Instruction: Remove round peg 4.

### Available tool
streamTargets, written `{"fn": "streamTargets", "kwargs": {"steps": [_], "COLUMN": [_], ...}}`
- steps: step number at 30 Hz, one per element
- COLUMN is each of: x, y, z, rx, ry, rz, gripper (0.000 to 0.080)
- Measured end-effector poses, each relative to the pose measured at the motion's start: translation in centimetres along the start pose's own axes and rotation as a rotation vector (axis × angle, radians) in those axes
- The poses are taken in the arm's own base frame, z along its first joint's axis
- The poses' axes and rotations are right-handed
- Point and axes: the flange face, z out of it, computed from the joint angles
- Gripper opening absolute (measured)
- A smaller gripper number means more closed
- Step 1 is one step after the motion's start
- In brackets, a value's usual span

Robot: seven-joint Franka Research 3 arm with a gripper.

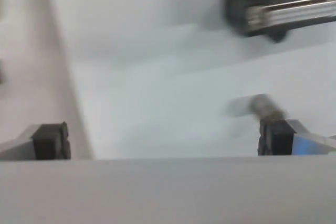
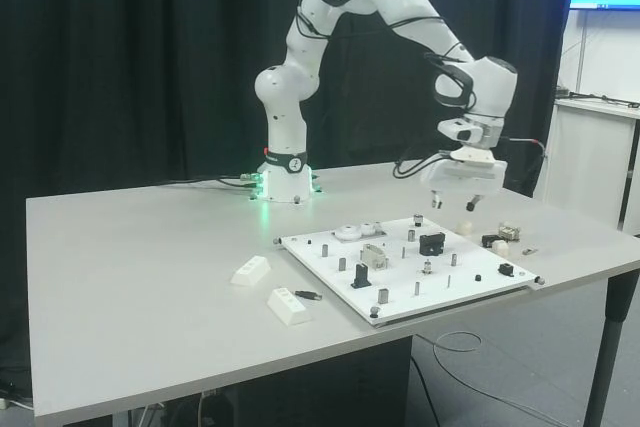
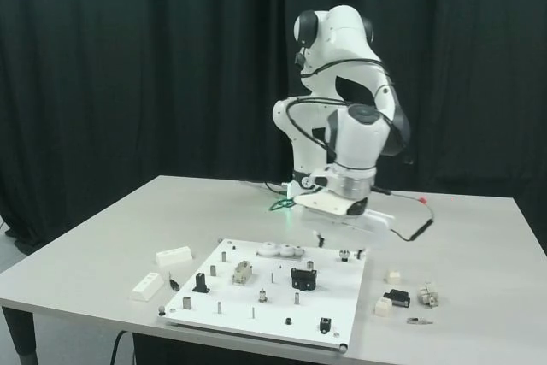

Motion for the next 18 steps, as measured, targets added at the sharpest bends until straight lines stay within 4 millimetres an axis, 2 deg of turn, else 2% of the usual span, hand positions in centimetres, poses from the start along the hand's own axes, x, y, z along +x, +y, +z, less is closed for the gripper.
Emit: {"fn": "streamTargets", "kwargs": {"steps": [9, 18], "x": [4.5, 6.5], "y": [3.4, 5.3], "z": [0.7, 2.0], "rx": [-0.006, 0.025], "ry": [-0.036, -0.061], "rz": [-0.016, -0.025], "gripper": [0.08, 0.08]}}
